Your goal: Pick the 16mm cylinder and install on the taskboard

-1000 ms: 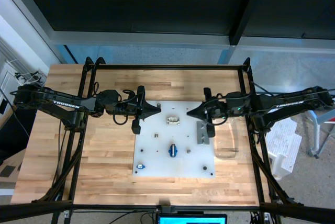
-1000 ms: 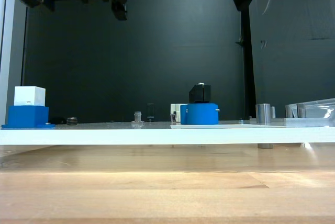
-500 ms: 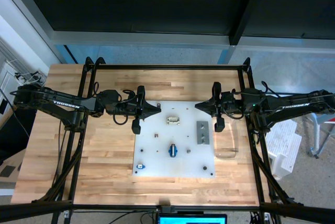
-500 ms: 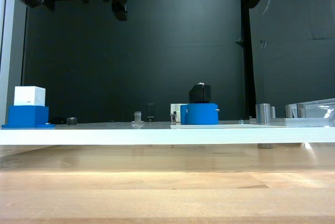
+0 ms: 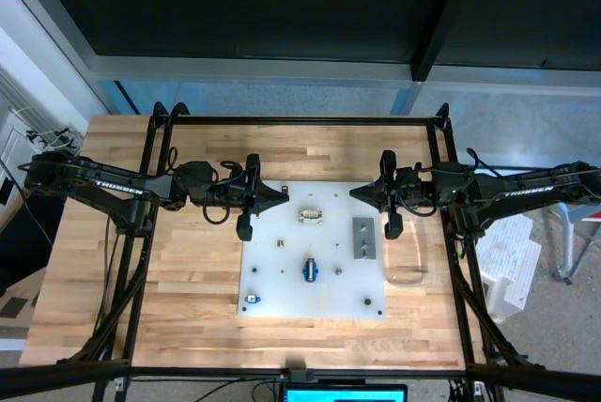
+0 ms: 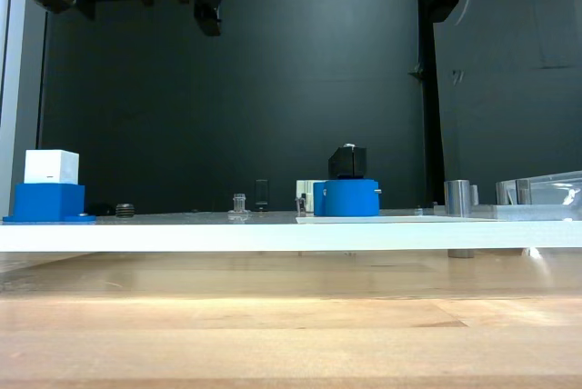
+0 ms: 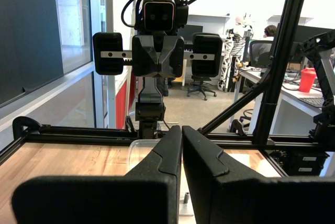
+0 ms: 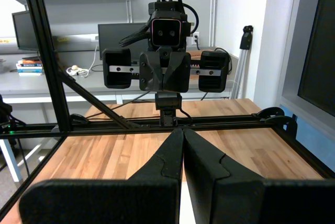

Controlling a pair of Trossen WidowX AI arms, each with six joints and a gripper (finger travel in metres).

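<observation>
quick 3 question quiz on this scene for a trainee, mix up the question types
1. True or false: the left gripper and the right gripper are both shut with nothing between their fingers.
2. Where is the right gripper? A) hovering high above the far right corner of the taskboard; B) resting on the taskboard's near edge; C) touching the left gripper.
3. Which sits closer to the taskboard's right edge, the blue fitting or the grey metal block?

Key: 1 true. 2 A. 3 the grey metal block.
</observation>
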